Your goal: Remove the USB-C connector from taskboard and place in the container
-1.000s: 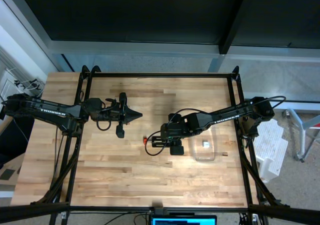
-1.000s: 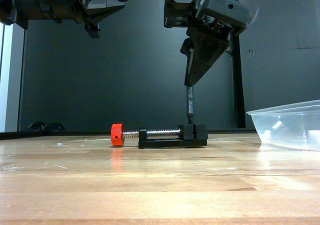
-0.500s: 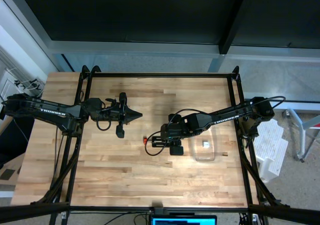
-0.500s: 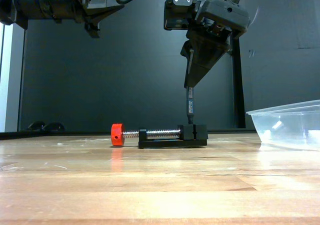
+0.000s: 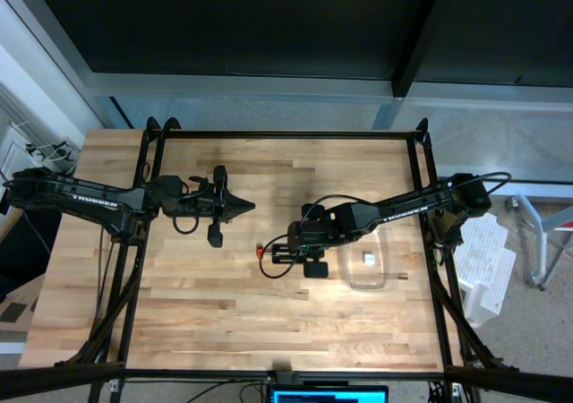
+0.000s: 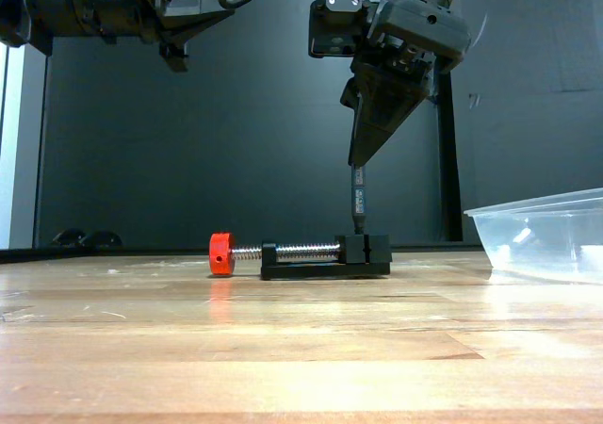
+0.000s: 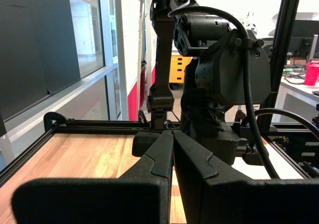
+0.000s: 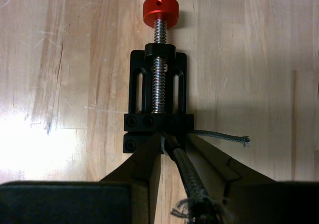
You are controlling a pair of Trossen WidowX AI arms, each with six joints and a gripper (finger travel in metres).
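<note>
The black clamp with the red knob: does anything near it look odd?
A frayed cord pokes out sideways beside the clamp. The right gripper pinches the upright USB-C connector; the left gripper sits shut, far off.

Left arm: extended level, high above the worktop's left half. The left tool (image 5: pixel 249 208) points inward with its fingers (image 7: pixel 162 157) pressed together. Right arm: reaches inward to mid-worktop, wrist bent down. The right tool (image 6: pixel 357 163) points straight down, its fingers pinched on the USB-C connector (image 6: pixel 358 200).
</note>
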